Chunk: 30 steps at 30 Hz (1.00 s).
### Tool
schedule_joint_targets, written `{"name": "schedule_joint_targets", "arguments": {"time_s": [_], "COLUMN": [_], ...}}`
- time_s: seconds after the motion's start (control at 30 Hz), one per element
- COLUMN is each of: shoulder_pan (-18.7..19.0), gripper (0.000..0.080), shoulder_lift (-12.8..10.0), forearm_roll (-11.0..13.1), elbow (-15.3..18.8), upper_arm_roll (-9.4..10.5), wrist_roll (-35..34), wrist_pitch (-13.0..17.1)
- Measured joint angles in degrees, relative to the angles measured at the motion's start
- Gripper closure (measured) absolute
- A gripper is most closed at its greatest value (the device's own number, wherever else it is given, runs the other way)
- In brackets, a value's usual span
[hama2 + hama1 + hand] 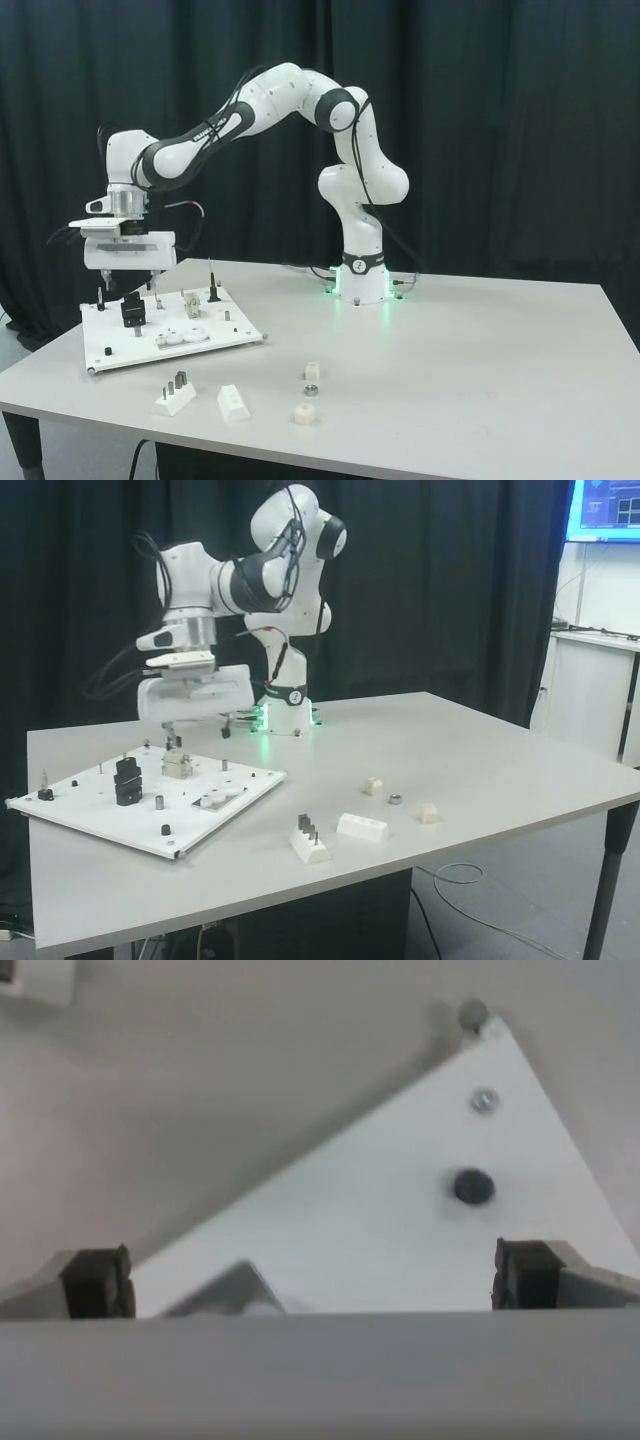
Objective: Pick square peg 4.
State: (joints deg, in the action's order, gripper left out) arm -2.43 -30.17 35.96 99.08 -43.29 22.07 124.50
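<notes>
Small grey pegs stand upright in a white holder [309, 843] [174, 397] near the table's front edge; I cannot tell which of them is square peg 4. My gripper [310, 1280] [197, 734] [127, 277] hangs open above the back part of the white board [90, 815] [215, 345], far from the holder. Nothing is between its fingers [97, 1282]. In the wrist view a corner of the board [400, 1220] lies below, with a black round knob [473, 1187] and a screw [484, 1100] on it.
The board carries a black block [126, 780] [132, 308], a small grey-white fixture [177, 765], white discs [215, 798] and thin posts. Beside the holder lie a second white block [362, 826] [232, 402], two small cubes [374, 785] [428, 813] and a nut [396, 799].
</notes>
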Motion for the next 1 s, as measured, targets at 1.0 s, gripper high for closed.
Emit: {"name": "schedule_joint_targets", "arguments": {"time_s": [1.0], "shoulder_pan": [5.77], "gripper": [0.0003], "shoulder_lift": [-2.86], "forearm_roll": [-3.44], "elbow": [-0.71], "upper_arm_roll": [3.2], "wrist_roll": [-3.42], "wrist_pitch": [-1.5]}}
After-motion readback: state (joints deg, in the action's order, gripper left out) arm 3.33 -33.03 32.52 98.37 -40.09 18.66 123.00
